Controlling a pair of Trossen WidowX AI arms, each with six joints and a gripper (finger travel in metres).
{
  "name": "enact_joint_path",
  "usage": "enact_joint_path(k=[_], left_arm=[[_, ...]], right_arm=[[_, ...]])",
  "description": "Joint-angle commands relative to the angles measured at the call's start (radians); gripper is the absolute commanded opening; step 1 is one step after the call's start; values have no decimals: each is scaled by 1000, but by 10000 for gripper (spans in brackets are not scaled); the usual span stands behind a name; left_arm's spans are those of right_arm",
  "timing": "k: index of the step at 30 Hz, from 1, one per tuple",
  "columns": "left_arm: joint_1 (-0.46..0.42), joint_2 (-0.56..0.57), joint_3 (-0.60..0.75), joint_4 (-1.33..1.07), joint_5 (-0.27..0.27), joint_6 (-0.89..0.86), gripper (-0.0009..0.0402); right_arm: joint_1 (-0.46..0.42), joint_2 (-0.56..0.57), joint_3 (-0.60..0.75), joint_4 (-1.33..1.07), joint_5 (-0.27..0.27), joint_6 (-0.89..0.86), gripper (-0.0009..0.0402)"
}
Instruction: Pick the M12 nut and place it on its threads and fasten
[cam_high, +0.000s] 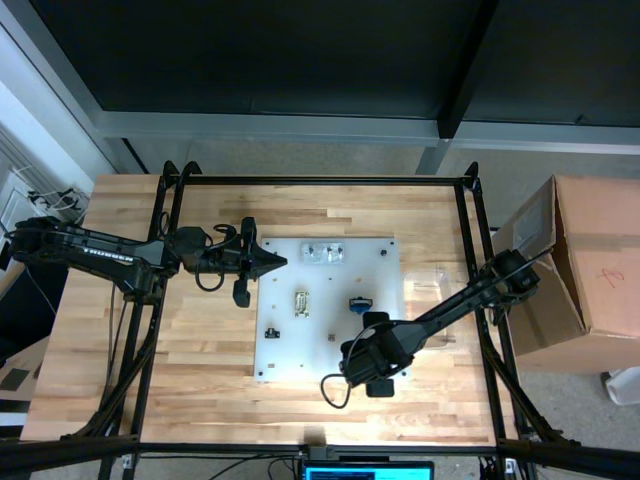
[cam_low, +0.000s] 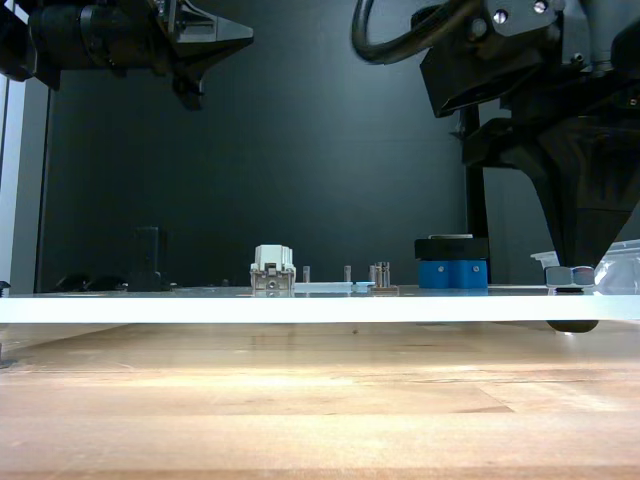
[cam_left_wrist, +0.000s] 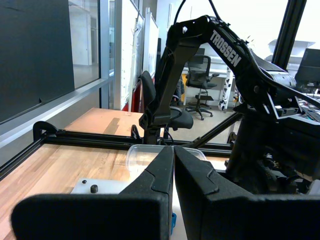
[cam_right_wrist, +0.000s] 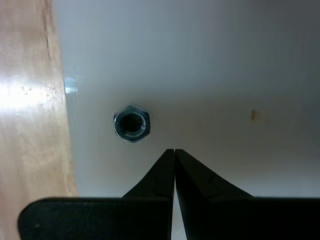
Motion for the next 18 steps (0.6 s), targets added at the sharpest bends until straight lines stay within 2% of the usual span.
enact_joint_path(k=[1, 4, 6, 7, 10, 12, 14, 15, 18], left_arm=[[0, 0, 0, 0, 0, 0, 0], [0, 0, 0, 0, 0, 0, 0], [0, 0, 0, 0, 0, 0, 0], [0, 0, 0, 0, 0, 0, 0], [0, 0, 0, 0, 0, 0, 0], [0, 0, 0, 1, 0, 0, 0], [0, 0, 0, -1, 0, 0, 0], [0, 0, 0, 0, 0, 0, 0], [0, 0, 0, 0, 0, 0, 0]], right_arm=[[0, 0, 0, 18, 3, 1, 0], [0, 2, -1, 42, -3, 0, 0], [0, 2, -1, 56, -36, -1, 0], [0, 2, -1, 63, -70, -2, 0], [-1, 2, -1, 72, -244, -4, 0], [-1, 2, -1, 67, -315, -3, 0], [0, 0, -1, 47, -306, -3, 0], [0, 0, -1, 38, -283, -3, 0], [0, -2, -1, 16, -166, 2, 0]])
